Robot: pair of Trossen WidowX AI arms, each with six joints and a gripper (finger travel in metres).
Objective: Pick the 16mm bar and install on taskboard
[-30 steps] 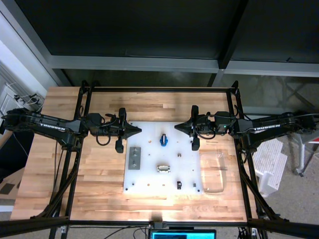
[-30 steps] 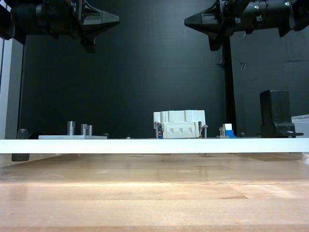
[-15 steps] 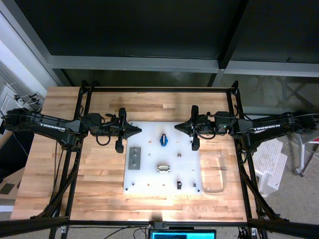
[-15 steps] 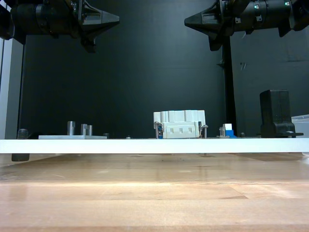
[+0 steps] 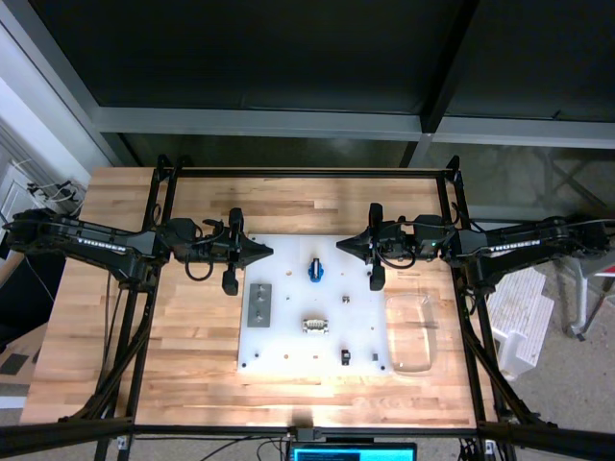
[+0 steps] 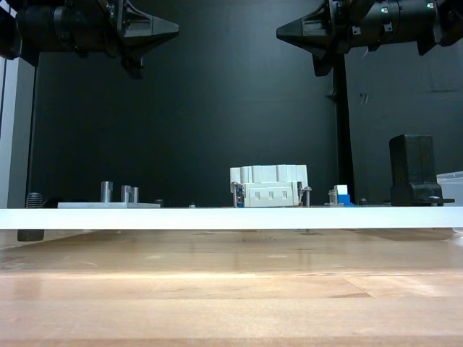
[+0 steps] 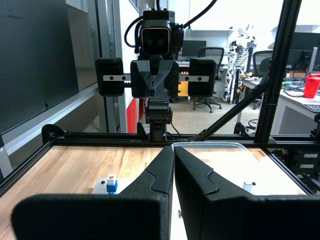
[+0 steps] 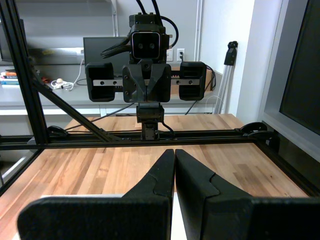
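Note:
The white taskboard (image 5: 288,331) lies flat in the middle of the table, seen edge-on in the low view (image 6: 217,217). It carries a grey block (image 5: 259,304) with two holes and a blue fitting (image 5: 315,270). I cannot pick out the 16mm bar in any view. My left gripper (image 5: 269,252) hangs high over the board's far-left corner, shut and empty, as the left wrist view (image 7: 173,155) confirms. My right gripper (image 5: 339,247) faces it from the right at the same height (image 6: 278,32), also shut and empty (image 8: 174,152).
A white connector housing (image 5: 315,328) and a black upright piece (image 5: 346,358) stand near the board's front edge. A clear plastic tray (image 5: 411,331) sits on the wood just right of the board. A black frame rails the table's far and side edges.

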